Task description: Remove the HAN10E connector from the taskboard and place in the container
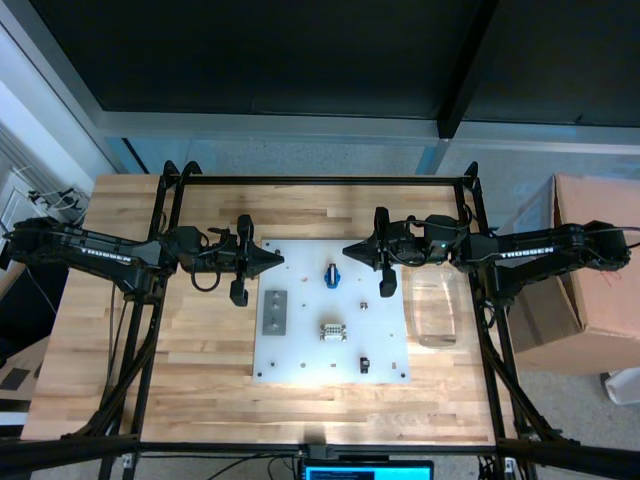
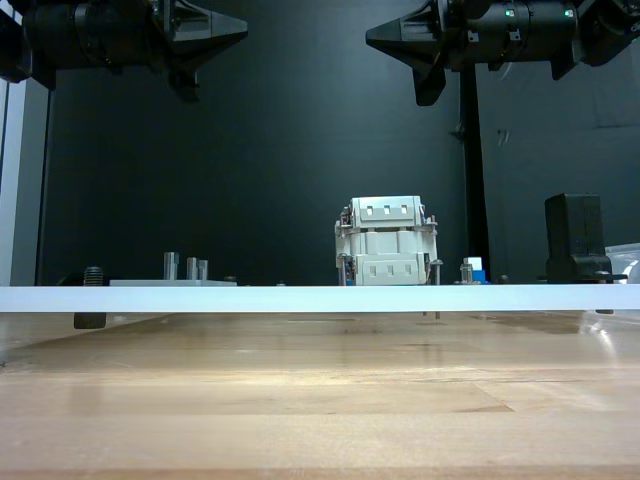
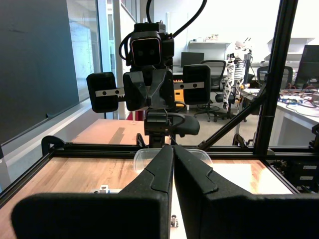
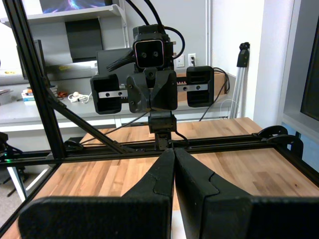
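Observation:
The grey HAN10E connector [image 1: 332,331] [image 2: 387,243] sits upright in its seat on the white taskboard [image 1: 300,350], near the board's middle front. My left gripper [image 1: 278,257] [image 2: 240,37] hovers high over the board's far left corner, shut with nothing in it; its fingertips [image 3: 173,148] meet. My right gripper [image 1: 348,250] [image 2: 372,38] hangs high over the board's far middle, also shut and empty, fingers [image 4: 174,150] pressed together. The two grippers point at each other. The clear plastic container [image 1: 436,310] lies right of the board.
A blue part [image 1: 332,274] stands on the board's far side, a grey metal block [image 1: 273,311] at its left, a small black part [image 1: 366,363] [image 2: 575,238] at front right. A black frame [image 1: 320,181] rings the table. A cardboard box [image 1: 585,270] stands off to the right.

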